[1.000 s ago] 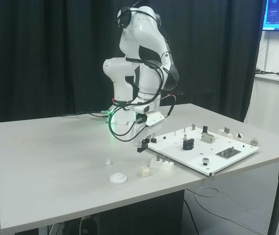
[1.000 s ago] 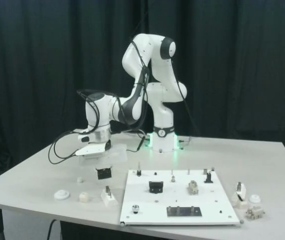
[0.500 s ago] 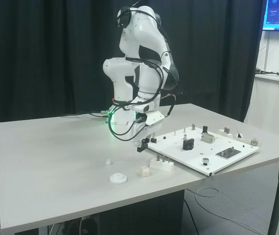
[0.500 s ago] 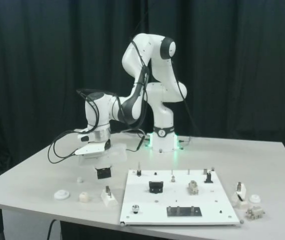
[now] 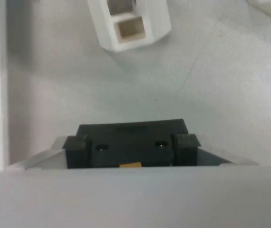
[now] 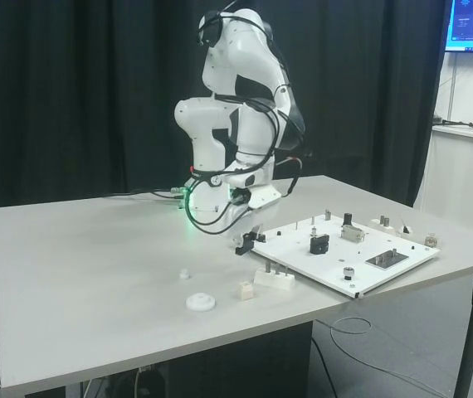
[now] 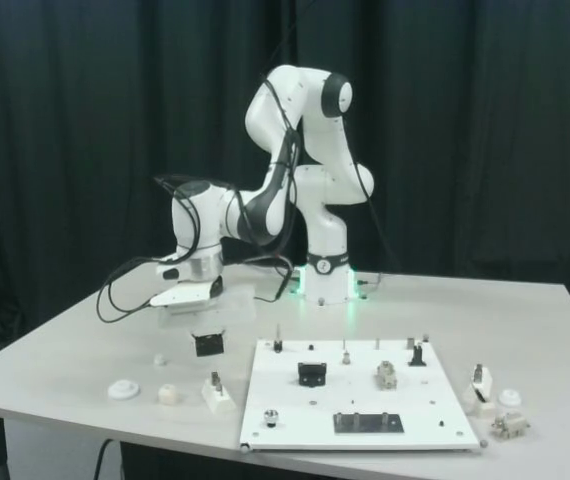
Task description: Insert D-SUB.
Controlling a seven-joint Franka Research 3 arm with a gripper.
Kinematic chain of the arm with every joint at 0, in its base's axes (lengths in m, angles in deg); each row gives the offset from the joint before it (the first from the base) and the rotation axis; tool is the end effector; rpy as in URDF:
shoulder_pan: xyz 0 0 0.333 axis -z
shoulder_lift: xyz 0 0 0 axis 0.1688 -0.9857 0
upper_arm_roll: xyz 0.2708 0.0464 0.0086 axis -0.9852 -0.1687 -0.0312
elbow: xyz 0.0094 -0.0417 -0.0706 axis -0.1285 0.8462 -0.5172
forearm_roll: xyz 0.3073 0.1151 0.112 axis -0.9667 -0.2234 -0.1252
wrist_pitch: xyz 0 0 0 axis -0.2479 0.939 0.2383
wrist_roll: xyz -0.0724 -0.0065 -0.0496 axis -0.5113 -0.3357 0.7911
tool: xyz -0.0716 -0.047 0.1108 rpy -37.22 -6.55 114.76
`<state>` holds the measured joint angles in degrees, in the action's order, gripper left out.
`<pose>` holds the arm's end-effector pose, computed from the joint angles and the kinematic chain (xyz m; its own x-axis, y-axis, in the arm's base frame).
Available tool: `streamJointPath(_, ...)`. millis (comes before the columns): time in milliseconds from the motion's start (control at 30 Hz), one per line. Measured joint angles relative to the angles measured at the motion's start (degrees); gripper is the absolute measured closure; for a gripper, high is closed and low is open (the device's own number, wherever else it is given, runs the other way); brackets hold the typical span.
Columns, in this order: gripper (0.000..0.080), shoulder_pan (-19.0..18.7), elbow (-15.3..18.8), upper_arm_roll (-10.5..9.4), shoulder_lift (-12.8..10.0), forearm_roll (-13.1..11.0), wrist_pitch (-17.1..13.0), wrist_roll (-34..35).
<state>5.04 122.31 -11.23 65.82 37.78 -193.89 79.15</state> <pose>0.5231 -0.1378 0.2217 0.9310 -0.3557 -0.0819 -0.3534 -0.9345 0.0420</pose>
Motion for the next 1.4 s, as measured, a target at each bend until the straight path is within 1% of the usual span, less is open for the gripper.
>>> streamJointPath(133,0.0420,-0.96,-0.01,-0.26,1.14,-0.33,1.01,2.36)
streamJointPath(267,0.0420,-2.28,-0.01,-0.55,2.53,-1.14,2.10,4.98)
streamJointPath(500,0.0420,-5.51,0.01,-0.69,4.56,-1.33,3.23,13.89)
streamJointPath(633,0.0420,-7.56,0.25,-0.71,5.32,-1.33,3.46,16.75)
streamJointPath(1000,0.0420,-12.16,1.34,-0.71,6.05,-1.33,3.48,24.74)
streamJointPath(1400,0.0420,-15.57,2.23,-0.72,6.24,-1.33,3.48,32.72)
